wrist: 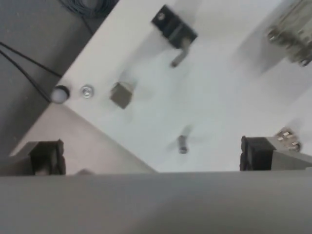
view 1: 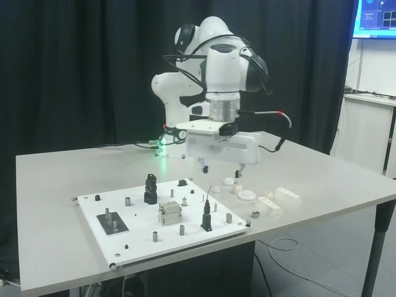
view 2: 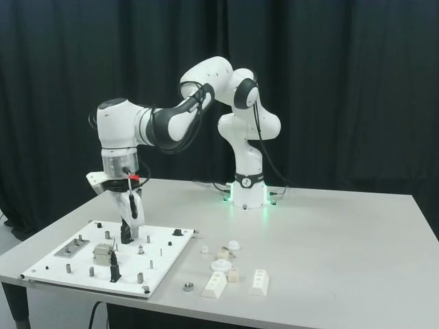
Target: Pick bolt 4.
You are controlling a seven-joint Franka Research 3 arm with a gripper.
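Note:
In the wrist view a small thin grey bolt stands upright on the white board. My gripper hangs above the board, open, with nothing held. The bolt lies between the two black fingertips, a little nearer the other one. A thicker square-headed grey bolt stands close to the board's corner screw. In the first room view the gripper hovers well above the board's right part. The second room view shows the gripper over the board.
A black clamp part and a metal connector stand on the board, along with several other bolts. White plastic pieces and a loose nut lie on the grey table beside the board. Black cables run past the board's corner.

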